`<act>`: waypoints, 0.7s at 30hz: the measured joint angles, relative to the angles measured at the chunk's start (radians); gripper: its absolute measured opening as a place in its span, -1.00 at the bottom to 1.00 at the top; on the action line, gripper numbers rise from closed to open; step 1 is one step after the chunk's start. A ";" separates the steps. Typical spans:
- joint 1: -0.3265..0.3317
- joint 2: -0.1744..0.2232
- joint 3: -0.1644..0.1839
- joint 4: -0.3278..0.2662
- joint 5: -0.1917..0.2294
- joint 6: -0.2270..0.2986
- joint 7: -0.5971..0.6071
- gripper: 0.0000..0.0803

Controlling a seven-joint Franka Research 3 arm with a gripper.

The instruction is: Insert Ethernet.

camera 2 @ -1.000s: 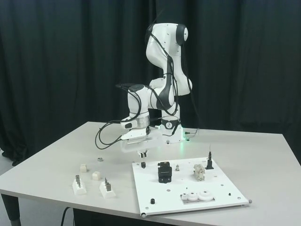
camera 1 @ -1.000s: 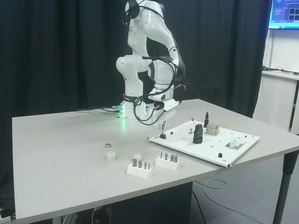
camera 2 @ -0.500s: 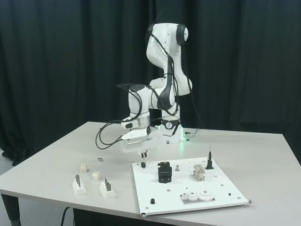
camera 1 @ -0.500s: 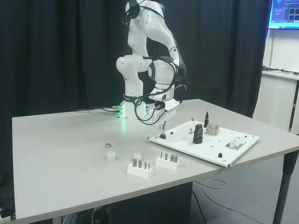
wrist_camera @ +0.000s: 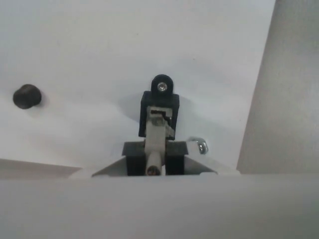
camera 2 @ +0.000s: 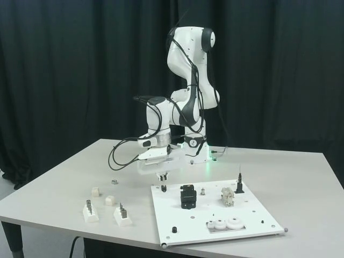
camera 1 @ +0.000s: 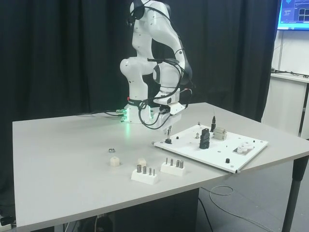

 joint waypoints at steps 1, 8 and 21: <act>0.000 0.000 0.000 0.000 0.000 0.000 -0.002 -0.81; 0.000 0.004 0.000 0.000 -0.001 0.007 -0.018 -0.81; 0.000 0.004 0.001 0.000 -0.001 0.006 -0.031 -0.81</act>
